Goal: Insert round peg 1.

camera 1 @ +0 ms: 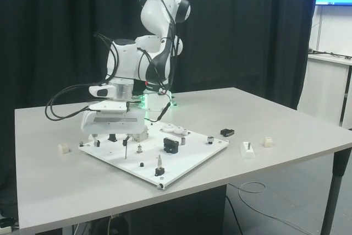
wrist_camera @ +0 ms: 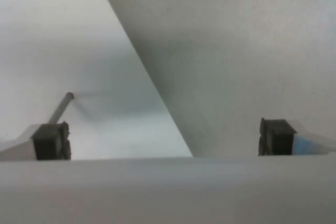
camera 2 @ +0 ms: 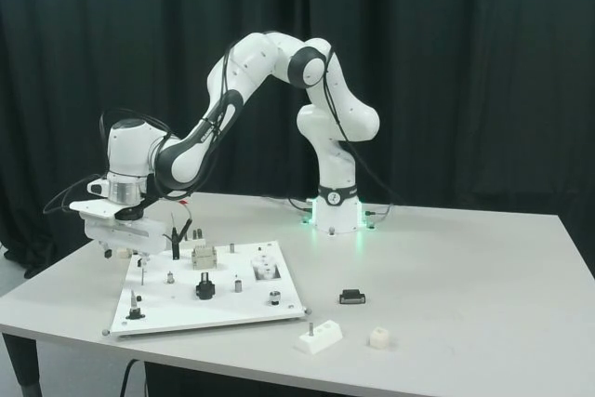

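Task thing: round peg 1 is taken to be the thin grey rod (wrist_camera: 63, 105). This is a judgement, as nothing labels it.
Peg position: it stands upright over the white board (camera 1: 192, 155), near the board's corner farthest from the small white blocks on the table. It is directly under the gripper (camera 1: 120, 137). Whether its lower end sits in a hole or only touches the board cannot be told.
Likely handling: it looks like a slim metal pin, so light, stiff and smooth. It would probably slip or tilt if pinched off-centre, and it is thin enough to bend under a hard sideways push.
Where to grip: on the upper shaft, with the pads square across it. That leaves the lower end free to enter the hole.
Finger spread: in the wrist view the two black fingertips stand wide apart, with only board and grey table (wrist_camera: 236, 51) showing between them.
Finger contact: the rod runs just beside one fingertip (wrist_camera: 50, 141), touching it or nearly so. The other fingertip (wrist_camera: 275, 137) is well away from the rod.
Hold: nothing is clamped; the rod is not pinched from both sides.
Other parts on the board: a black knob (camera 2: 204, 290) and several short studs sit nearer the board's middle, apart from the gripper.
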You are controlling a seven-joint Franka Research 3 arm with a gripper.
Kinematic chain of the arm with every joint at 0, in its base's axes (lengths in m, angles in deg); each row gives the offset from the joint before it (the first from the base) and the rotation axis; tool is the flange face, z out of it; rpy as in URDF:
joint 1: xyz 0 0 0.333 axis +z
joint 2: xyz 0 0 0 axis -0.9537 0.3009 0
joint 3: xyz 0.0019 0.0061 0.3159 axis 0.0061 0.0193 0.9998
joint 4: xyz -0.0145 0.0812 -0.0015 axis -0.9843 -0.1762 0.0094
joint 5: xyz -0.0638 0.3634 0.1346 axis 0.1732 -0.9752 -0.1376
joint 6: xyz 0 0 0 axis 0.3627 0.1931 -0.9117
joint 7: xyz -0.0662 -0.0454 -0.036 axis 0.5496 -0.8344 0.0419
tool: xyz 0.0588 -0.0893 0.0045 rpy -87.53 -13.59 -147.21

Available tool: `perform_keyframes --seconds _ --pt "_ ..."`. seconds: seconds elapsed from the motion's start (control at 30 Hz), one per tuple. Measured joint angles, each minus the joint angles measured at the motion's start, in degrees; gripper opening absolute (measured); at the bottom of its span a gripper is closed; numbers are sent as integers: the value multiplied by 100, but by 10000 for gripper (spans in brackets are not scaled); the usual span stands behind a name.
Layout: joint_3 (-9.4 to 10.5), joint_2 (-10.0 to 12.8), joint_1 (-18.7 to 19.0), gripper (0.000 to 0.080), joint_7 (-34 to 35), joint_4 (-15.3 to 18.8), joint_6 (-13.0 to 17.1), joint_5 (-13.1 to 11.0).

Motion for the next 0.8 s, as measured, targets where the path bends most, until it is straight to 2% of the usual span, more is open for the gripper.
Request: perform_keyframes --seconds 0.8 --pt "-93 14 -48 800 -52 -2 -53 27"
